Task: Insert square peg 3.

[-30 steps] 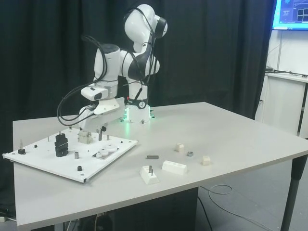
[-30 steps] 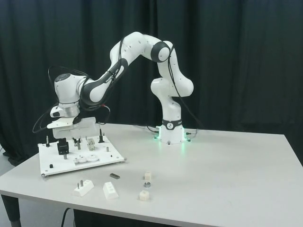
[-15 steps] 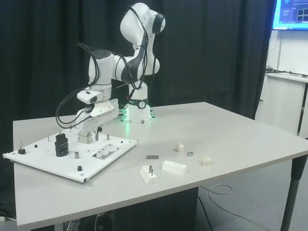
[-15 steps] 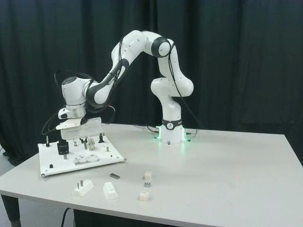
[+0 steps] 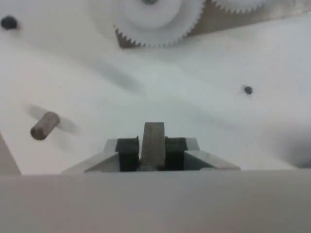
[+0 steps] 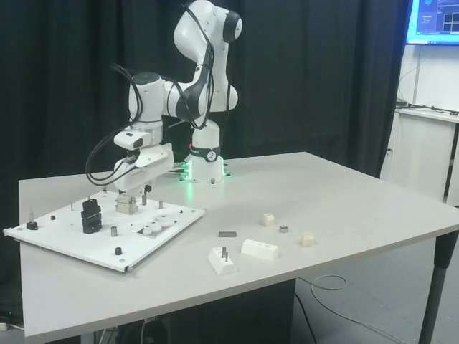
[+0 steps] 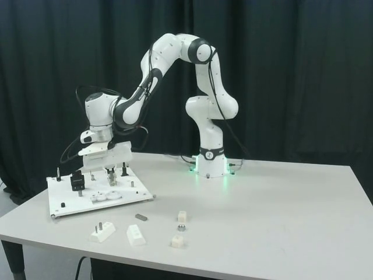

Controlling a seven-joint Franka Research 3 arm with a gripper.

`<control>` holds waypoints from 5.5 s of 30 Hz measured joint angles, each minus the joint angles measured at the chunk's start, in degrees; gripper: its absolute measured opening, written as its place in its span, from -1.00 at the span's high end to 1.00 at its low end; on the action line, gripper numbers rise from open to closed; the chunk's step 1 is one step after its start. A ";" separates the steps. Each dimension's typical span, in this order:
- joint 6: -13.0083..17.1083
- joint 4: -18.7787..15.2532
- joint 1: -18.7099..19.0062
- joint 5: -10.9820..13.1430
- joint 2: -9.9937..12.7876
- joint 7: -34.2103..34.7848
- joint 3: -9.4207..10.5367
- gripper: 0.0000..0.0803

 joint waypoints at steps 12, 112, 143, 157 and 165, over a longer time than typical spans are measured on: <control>3.40 -5.94 0.00 -4.29 -4.89 -3.92 -1.55 0.73; 13.04 -21.43 0.00 14.03 -13.06 -40.35 -13.35 0.73; 13.52 -21.45 0.00 14.24 -11.10 -41.28 -12.81 0.73; 13.52 -21.47 0.00 17.30 -9.89 -43.06 -12.77 0.73; 13.53 -21.47 0.00 18.84 -9.41 -44.44 -12.77 0.73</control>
